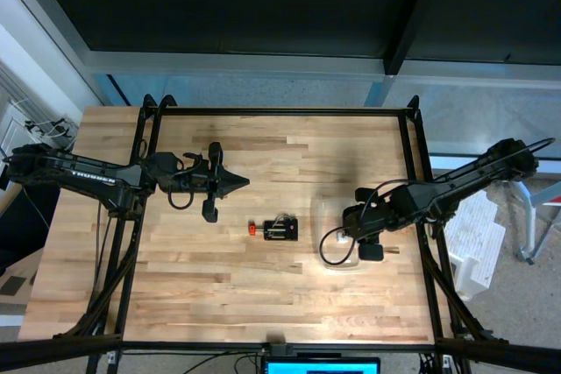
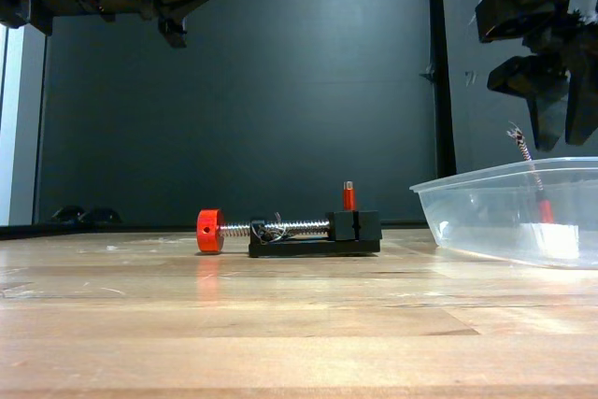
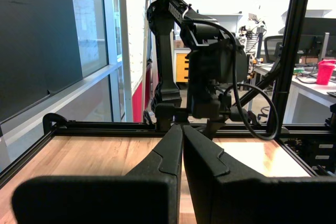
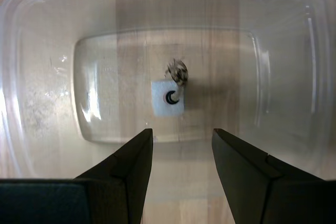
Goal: Pick the RCA connector and install on taskboard
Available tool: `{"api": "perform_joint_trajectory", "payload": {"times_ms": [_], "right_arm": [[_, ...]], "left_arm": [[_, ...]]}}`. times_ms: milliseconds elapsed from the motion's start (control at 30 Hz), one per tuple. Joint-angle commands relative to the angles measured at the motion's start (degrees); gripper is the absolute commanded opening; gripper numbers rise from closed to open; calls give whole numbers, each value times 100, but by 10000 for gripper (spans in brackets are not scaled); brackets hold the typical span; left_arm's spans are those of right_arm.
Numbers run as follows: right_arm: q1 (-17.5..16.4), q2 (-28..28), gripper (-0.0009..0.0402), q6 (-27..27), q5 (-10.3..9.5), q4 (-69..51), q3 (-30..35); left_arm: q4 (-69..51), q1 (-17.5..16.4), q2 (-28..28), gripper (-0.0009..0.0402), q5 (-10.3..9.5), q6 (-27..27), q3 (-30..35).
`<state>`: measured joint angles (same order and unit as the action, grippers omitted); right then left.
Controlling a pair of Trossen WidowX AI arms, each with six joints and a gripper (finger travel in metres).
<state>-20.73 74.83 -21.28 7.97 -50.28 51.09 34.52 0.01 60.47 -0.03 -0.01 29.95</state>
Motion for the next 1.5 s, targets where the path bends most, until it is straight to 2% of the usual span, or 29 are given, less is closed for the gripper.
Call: {"api": "perform_joint_trajectory", "payload": {"times_ms": [33, 667, 967, 1133, 1267, 1500], "right_arm": [[-2, 177, 166, -63, 2, 103, -2], [13, 896, 171, -74, 7, 737, -92], [31, 933, 171, -76, 13, 1040, -286], [39, 962, 171, -74, 114, 1078, -310], [39, 962, 171, -76, 107, 1097, -323], [37, 962, 148, -74, 87, 1121, -348]], "left_arm": [[2, 0, 0, 0, 0, 0, 0], [2, 0, 2, 0, 0, 0, 0], [2, 0, 2, 0, 0, 0, 0], [2, -2, 0, 0, 0, 0, 0], [2, -2, 0, 0, 0, 0, 0], [0, -2, 0, 0, 0, 0, 0]]}}
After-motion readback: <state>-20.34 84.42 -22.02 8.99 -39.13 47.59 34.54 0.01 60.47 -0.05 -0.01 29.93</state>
